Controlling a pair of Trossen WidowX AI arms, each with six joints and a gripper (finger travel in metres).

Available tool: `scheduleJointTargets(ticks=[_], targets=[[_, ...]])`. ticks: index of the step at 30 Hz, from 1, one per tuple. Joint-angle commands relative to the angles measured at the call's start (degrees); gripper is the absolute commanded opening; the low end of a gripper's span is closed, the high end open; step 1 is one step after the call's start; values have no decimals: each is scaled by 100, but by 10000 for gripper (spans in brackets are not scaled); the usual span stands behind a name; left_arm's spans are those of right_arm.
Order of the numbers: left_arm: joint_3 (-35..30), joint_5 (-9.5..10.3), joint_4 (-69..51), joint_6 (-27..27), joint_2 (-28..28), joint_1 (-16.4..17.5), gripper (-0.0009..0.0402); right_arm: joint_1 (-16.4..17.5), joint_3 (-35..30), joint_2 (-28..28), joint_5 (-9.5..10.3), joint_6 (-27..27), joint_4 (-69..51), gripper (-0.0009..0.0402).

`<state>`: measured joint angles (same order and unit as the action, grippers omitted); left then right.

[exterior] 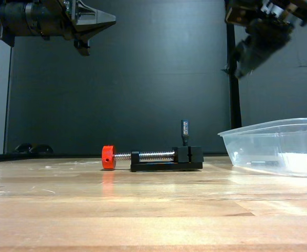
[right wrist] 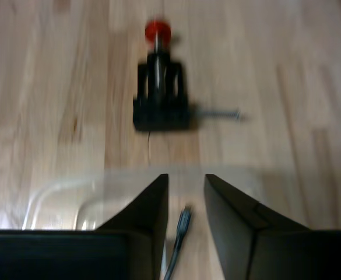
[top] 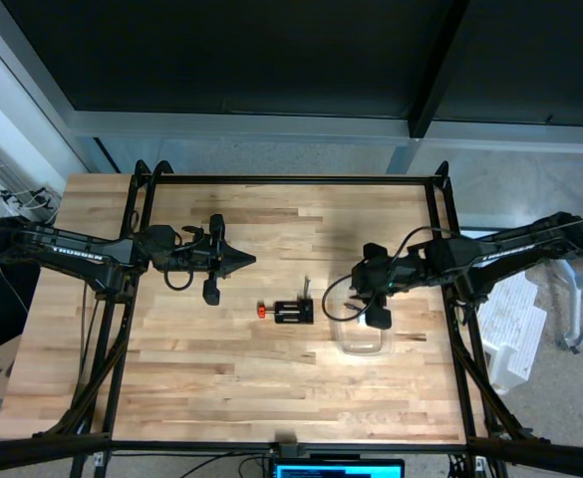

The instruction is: Remove the USB-C connector from taskboard and place in the container

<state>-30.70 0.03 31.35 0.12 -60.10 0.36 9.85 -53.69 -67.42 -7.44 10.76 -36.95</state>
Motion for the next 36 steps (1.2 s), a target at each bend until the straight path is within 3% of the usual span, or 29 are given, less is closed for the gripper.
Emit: scheduleJointTargets(ticks=[1,4,11,16,24,36], targets=[[0,0,2,0,0,2,0,-197,-2,114,2,-238,411,29],[0,0,0,0,-2,0,0,-249,0,205,15,-428,723,-3],[0,0,0,0,-2,0,0,-385,260,505,66,-608,1781,-2],[0,0,0,0,0,2,0,-721,511,599,763,-726,2931,-1],[0,0,2,0,0,0,0,-1104,1154,605,748,-903,4568,0],[0,0,0,0,-2,0,0,-1121,1718,774,708,-1121,5818,0]])
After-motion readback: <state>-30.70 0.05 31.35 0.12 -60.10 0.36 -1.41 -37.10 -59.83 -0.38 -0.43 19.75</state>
